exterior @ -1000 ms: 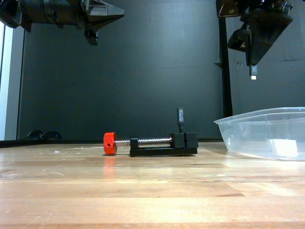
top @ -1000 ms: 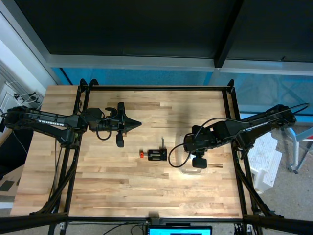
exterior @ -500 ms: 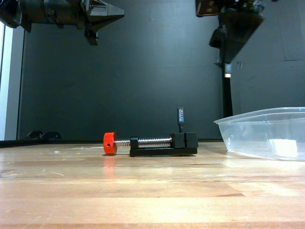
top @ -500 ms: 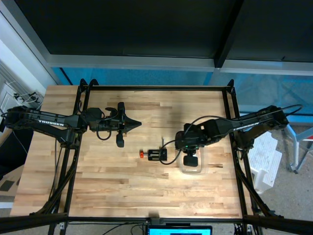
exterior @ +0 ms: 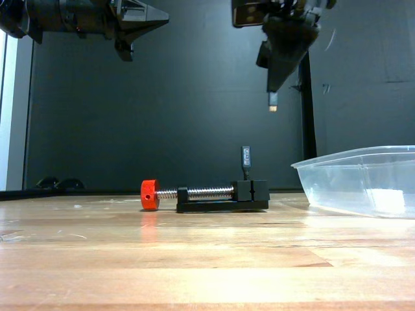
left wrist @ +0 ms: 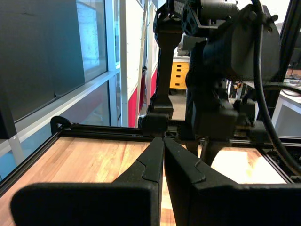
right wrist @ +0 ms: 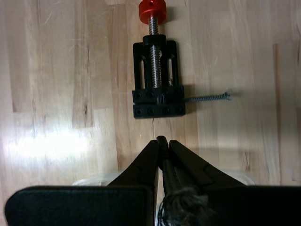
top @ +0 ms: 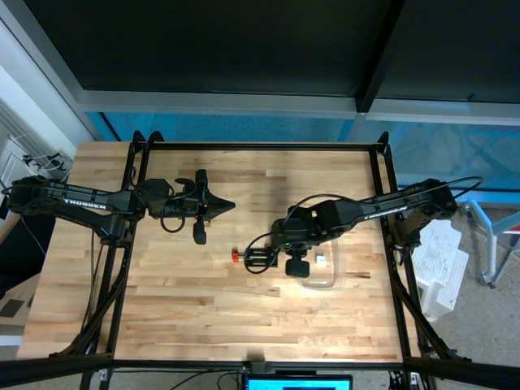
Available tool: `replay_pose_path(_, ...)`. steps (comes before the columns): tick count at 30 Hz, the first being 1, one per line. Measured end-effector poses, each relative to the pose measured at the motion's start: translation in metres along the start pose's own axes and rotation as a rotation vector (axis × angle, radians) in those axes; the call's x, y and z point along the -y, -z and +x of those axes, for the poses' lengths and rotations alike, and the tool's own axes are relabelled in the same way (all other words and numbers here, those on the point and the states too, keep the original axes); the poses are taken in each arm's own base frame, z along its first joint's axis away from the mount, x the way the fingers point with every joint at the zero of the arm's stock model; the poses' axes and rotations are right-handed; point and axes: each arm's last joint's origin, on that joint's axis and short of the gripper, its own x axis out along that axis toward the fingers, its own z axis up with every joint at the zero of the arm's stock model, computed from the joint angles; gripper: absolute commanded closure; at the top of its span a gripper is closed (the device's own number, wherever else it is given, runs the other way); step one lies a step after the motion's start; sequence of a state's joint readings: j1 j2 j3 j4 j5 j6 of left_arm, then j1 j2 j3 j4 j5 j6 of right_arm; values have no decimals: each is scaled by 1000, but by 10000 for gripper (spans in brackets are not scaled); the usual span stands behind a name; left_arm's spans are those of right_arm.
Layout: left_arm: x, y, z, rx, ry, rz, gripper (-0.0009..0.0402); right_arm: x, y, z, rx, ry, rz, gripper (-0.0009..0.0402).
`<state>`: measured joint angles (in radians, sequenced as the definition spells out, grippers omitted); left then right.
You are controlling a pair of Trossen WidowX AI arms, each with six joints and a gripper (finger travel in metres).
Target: Pick the usb-c connector and install on the hub
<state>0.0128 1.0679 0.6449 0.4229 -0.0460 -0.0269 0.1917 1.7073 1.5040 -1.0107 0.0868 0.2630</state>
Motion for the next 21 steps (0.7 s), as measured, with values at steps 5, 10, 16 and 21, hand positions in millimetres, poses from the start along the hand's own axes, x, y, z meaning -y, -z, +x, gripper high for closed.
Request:
replay_pose_path(5,0,0,0,0,0,0,393,2,-10,8,-5,6,7,393)
replay_pose_path(10,0,0,0,0,0,0,393,5,-18,10,3,10,12,393)
replay_pose_path(16,0,0,0,0,0,0,393,8,-19,10,9,12,10,393)
replay_pose_path(21,0,0,0,0,0,0,393,7,-19,10,15,9,9,393)
